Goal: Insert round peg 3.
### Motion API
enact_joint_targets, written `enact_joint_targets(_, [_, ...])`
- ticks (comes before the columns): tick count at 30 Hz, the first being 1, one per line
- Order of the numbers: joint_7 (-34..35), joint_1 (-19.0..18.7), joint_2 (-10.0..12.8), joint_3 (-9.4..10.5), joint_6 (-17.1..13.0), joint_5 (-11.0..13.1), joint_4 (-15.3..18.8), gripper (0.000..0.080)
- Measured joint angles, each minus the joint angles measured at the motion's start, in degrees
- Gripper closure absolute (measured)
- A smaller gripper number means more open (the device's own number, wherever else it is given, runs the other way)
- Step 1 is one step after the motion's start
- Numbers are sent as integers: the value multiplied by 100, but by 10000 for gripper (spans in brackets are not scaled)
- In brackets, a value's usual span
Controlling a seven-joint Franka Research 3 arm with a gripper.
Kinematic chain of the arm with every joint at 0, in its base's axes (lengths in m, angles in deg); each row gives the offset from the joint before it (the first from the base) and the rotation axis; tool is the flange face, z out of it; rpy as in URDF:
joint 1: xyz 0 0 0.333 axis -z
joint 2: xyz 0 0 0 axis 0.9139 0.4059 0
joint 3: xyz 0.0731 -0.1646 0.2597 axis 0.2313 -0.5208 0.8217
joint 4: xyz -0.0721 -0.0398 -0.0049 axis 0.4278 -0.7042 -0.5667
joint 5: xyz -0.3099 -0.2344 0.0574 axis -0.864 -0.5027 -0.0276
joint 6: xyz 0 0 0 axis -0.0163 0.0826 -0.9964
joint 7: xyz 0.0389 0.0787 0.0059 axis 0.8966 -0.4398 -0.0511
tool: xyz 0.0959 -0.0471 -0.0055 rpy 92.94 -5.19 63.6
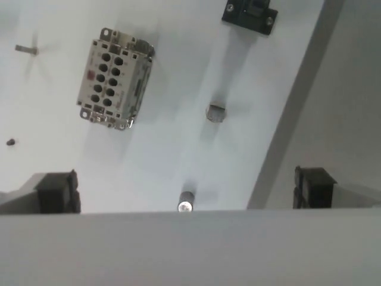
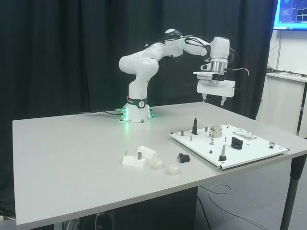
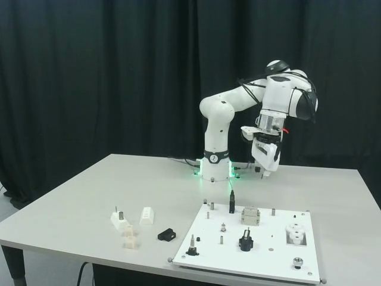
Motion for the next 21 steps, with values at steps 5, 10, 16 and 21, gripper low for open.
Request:
enact_joint_targets(5, [-119, 0, 31, -140, 184, 0, 9, 3])
enact_joint_targets(10, [-224, 0, 93, -257, 348, 0, 10, 3])
enact_joint_targets(16, [-282, -6, 126, -347, 453, 0, 9, 3])
enact_joint_targets(21, [-318, -8, 139, -400, 529, 0, 9, 3])
